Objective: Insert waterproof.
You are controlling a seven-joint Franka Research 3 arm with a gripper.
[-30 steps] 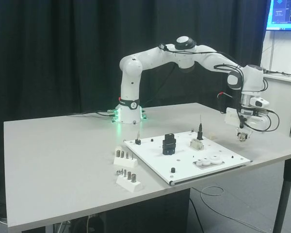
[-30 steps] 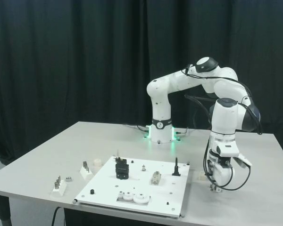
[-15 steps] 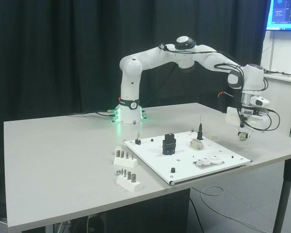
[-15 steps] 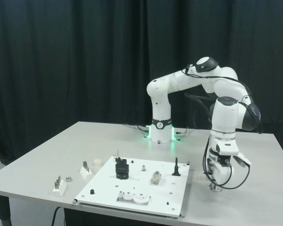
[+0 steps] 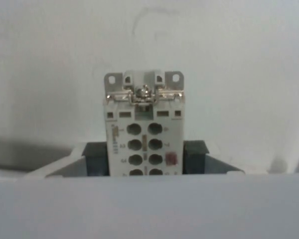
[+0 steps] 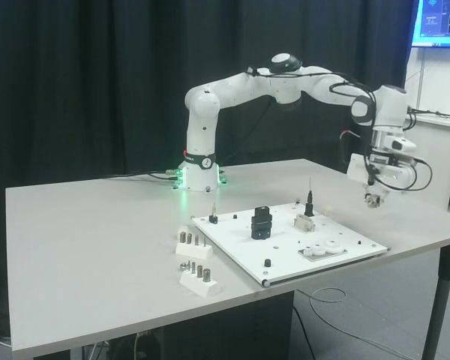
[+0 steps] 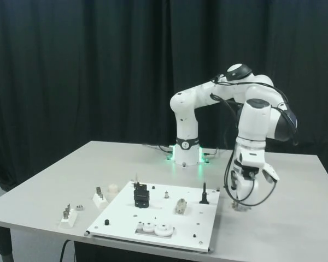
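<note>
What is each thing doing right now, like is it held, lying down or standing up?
Gripper: above the table, beside the white board, shut on the connector.
Connector: held between the fingers, off the table.
White board: lying flat on the grey table.
Black block: standing upright on the board.
Two white gears: lying flat on the board.
Two peg holders: resting on the table beside the board.

Black curtains [image 7: 87, 65] hung in folds behind the grey table [image 6: 90, 225], filling the whole back of the room in both room views. A lit screen [image 6: 439, 22] showed in an upper corner, above a white cabinet [image 6: 435, 150]. A loose cable [image 6: 337, 300] trailed over the floor [image 6: 360, 330] beneath the table.
</note>
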